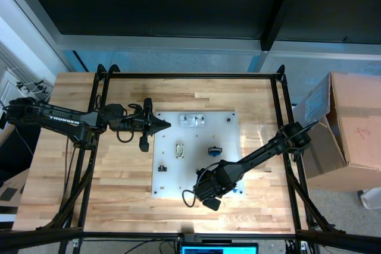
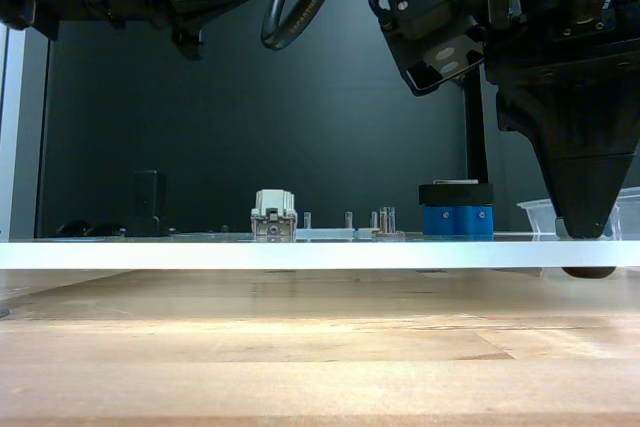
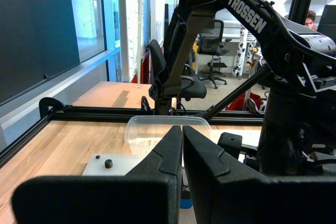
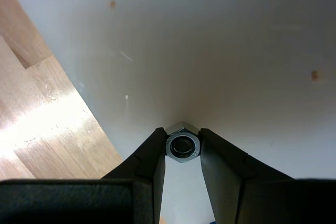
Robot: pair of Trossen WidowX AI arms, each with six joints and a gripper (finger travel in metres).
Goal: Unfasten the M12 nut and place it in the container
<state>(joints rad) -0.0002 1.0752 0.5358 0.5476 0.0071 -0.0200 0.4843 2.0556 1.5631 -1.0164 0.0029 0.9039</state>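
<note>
Gripping the small silver nut (image 4: pixel 182 146) between its fingertips, the right gripper (image 4: pixel 182 141) points straight down, tips low at the white board (image 4: pixel 236 51) near its near right edge. Nut bore looks dark and the stud is hidden, so cannot tell whether the nut sits on its stud. Clear container (image 1: pixel 255 130) lies off the board's right side, apart from that gripper. Left gripper (image 1: pixel 162 125) hangs high over the board's far left edge, fingers (image 3: pixel 168 153) nearly touching, holding nothing.
</note>
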